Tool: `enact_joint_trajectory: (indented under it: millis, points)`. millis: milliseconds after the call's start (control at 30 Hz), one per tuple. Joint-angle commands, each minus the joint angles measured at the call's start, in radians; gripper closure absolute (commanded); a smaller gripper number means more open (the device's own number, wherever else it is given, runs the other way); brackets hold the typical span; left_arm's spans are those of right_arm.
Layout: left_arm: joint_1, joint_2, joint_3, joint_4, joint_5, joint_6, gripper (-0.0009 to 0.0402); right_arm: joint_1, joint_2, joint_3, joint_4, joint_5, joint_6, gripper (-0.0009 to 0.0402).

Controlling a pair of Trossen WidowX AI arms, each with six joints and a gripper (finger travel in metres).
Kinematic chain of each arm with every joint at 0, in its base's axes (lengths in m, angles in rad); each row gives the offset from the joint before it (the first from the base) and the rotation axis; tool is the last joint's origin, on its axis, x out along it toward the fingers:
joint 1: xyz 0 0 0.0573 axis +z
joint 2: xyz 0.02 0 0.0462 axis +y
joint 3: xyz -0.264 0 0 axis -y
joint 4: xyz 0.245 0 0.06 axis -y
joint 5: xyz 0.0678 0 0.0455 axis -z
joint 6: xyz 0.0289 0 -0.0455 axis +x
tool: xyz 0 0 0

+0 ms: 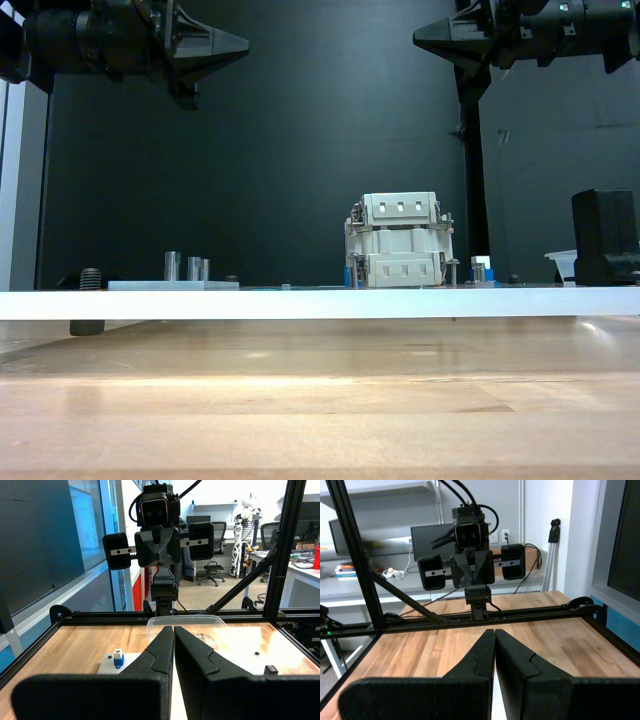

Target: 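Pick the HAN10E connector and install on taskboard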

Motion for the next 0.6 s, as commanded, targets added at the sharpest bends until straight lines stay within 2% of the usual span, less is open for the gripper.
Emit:
enact_joint_trajectory:
  millis: [33,133,600]
  points:
    - [0.000,0.000,0.000,0.000,0.000,0.000,0.0392,-0.020,0.003,-0.002,0.000,-0.029,0.000,0.0393]
    - [0.000,0.000,0.000,0.000,0.000,0.000,0.0392,-0.021,0.003,-0.002,0.000,-0.024,-0.034,0.0393]
    - [0.000,0.000,0.000,0.000,0.000,0.000,0.0392,-0.021,0.036,-0.002,0.027,-0.026,-0.038,0.0393]
